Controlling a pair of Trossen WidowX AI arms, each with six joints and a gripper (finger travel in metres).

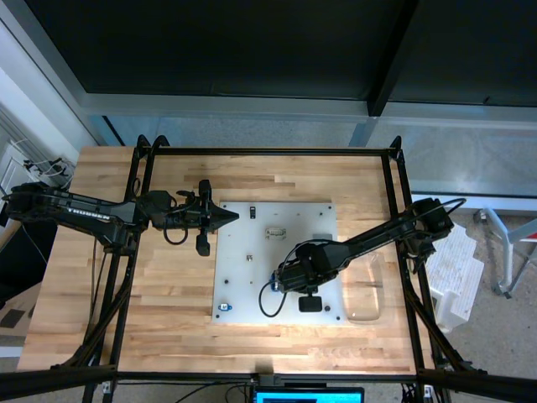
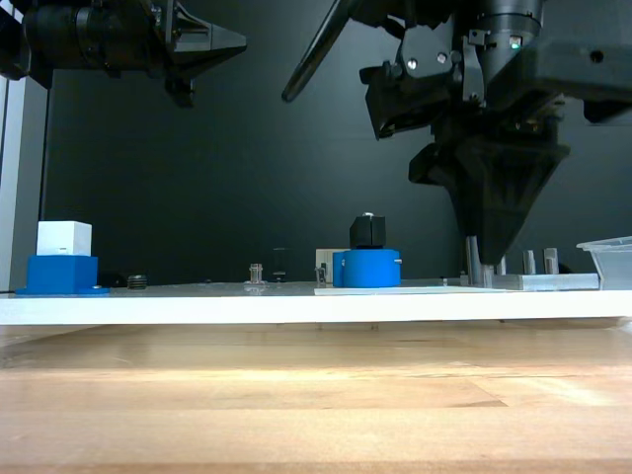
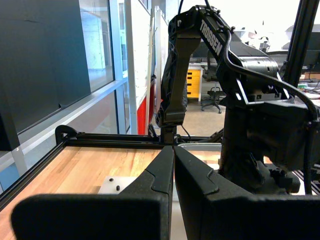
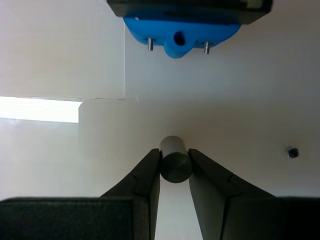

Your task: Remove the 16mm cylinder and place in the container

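1. The 16mm cylinder (image 4: 175,166) stands upright on the white board (image 4: 260,100), with its flat end face toward the right wrist camera; judged not yet lifted
2. The right gripper (image 4: 174,156) is low on the board, its 2 fingers pressed against opposite flanks of the rod and pinching it near their tips
3. Step in hand, as judged: extraction. Draw the rod straight up along its own axis with no side pull. Keep the pinch firm, because smooth metal held only at the tips may slip
4. Lift clear of the blue fitting (image 4: 180,35), which sits near the rod on the board, before moving sideways
5. The container (image 1: 365,290) lies on the table (image 1: 126,311) just beside the board's right edge, near the working arm; lower the rod into it before letting go
6. The left gripper (image 3: 174,150) hangs high by the board's left edge, well apart from the work, fingers pressed together on nothing
7. Count: 1 cylinder in the pinch, 1 container, 1 board, 2 grippers, 1 blue fitting in the right wrist view carrying 2 thin pins (image 4: 150,44)
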